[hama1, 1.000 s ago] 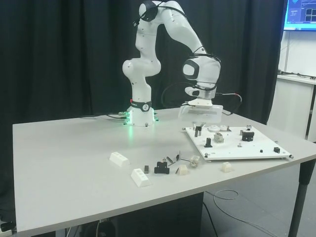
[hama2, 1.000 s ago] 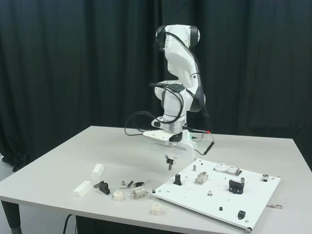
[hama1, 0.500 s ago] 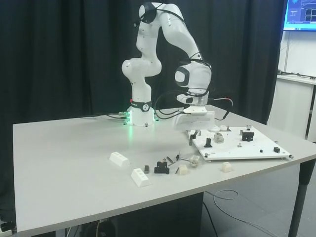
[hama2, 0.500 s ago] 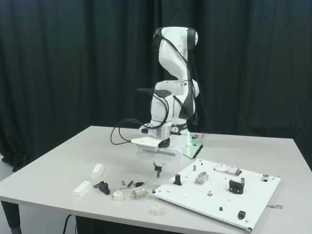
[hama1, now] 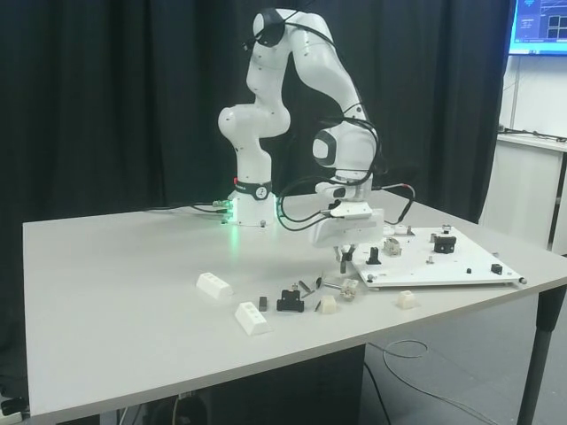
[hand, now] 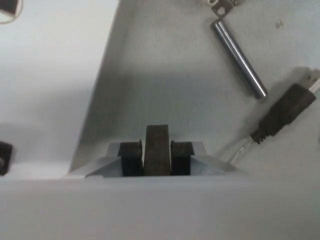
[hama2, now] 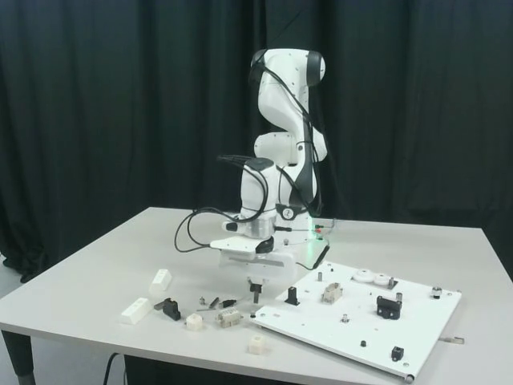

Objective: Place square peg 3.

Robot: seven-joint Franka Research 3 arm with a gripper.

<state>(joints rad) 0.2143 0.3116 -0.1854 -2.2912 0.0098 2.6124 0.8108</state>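
Gripper (hand: pixel 157 159) clamps the black square peg (hand: pixel 157 150) upright between its two fingers (hand: pixel 131 156), hanging low over the grey table (hama1: pixel 115 266) just left of the white board (hama2: pixel 425 321), which carries small black and white fittings.

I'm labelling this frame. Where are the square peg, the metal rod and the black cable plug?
square peg (hand: pixel 157 150): wrist view, its dark face between the fingers.
metal rod (hand: pixel 239 58): wrist view, mid-shaft.
black cable plug (hand: pixel 285 110): wrist view, plug body.
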